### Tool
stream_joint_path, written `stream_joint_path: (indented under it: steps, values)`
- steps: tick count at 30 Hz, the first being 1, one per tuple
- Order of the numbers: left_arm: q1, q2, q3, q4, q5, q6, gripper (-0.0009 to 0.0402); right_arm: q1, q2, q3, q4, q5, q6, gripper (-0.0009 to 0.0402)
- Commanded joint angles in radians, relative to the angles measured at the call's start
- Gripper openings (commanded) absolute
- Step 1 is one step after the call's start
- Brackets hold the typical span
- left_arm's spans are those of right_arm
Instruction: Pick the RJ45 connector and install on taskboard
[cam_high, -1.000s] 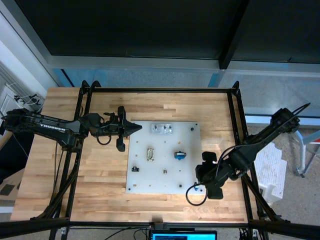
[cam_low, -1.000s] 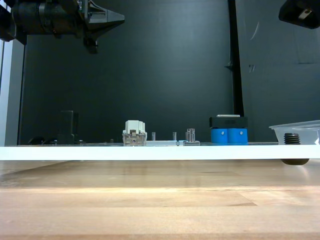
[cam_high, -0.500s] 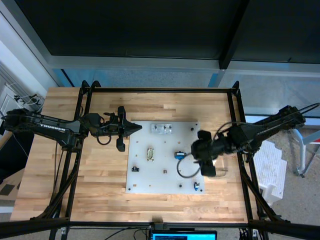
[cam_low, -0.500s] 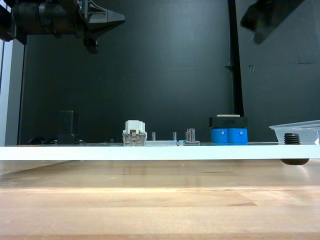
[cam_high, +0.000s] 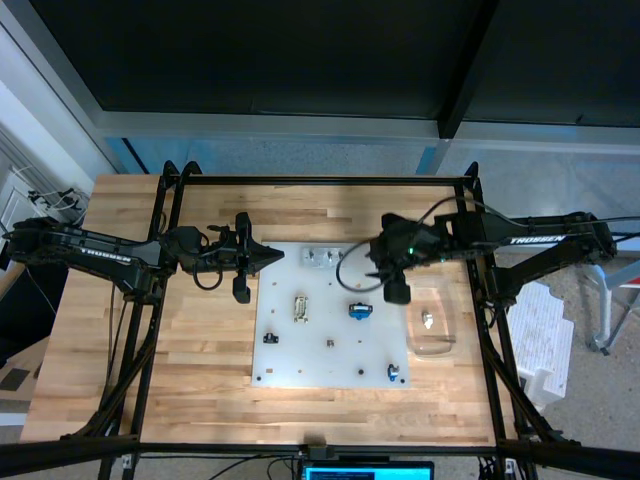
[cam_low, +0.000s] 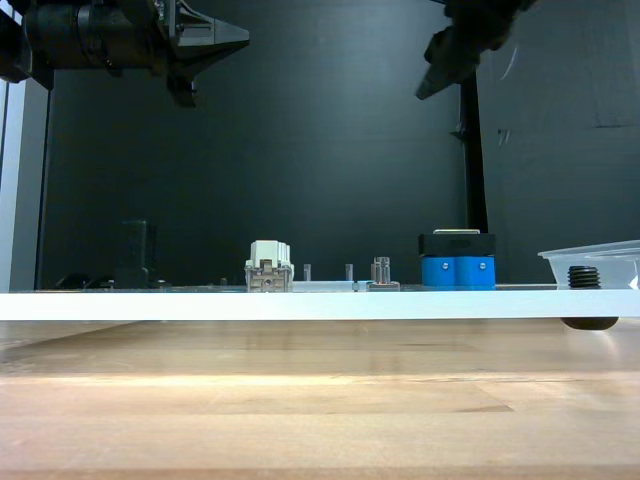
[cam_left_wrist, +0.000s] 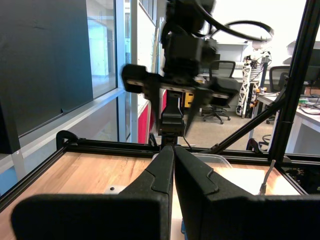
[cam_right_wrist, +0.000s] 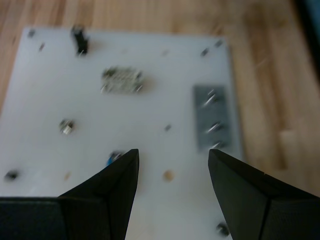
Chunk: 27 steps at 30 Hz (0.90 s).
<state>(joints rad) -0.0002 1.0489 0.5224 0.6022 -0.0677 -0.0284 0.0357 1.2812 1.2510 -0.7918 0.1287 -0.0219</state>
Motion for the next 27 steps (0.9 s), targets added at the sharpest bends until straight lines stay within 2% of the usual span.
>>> stream_joint_path:
  steps: [1, 3, 5, 12, 15, 21, 27]
  values:
    - [0.000, 0.000, 0.000, 0.000, 0.000, 0.000, 0.0000, -0.042, -0.009, -0.009, 0.076, -0.041, -0.024, 0.0183]
    - [0.000, 0.000, 0.000, 0.000, 0.000, 0.000, 0.0000, -0.063, -0.016, -0.023, 0.134, -0.081, -0.032, 0.0165]
    - [0.000, 0.000, 0.000, 0.000, 0.000, 0.000, 0.0000, -0.083, -0.028, -0.040, 0.183, -0.101, -0.039, 0.0140]
    - [0.000, 0.000, 0.000, 0.000, 0.000, 0.000, 0.0000, -0.122, -0.081, -0.105, 0.333, -0.110, -0.074, 0.0037]
    - [0.000, 0.000, 0.000, 0.000, 0.000, 0.000, 0.0000, -0.128, -0.105, -0.152, 0.431, -0.158, -0.076, -0.0004]
    - [0.000, 0.000, 0.000, 0.000, 0.000, 0.000, 0.0000, -0.128, -0.138, -0.251, 0.647, -0.156, -0.059, 0.0006]
    - [0.000, 0.000, 0.000, 0.000, 0.000, 0.000, 0.0000, -0.128, -0.163, -0.367, 0.875, -0.160, 0.016, 0.0002]
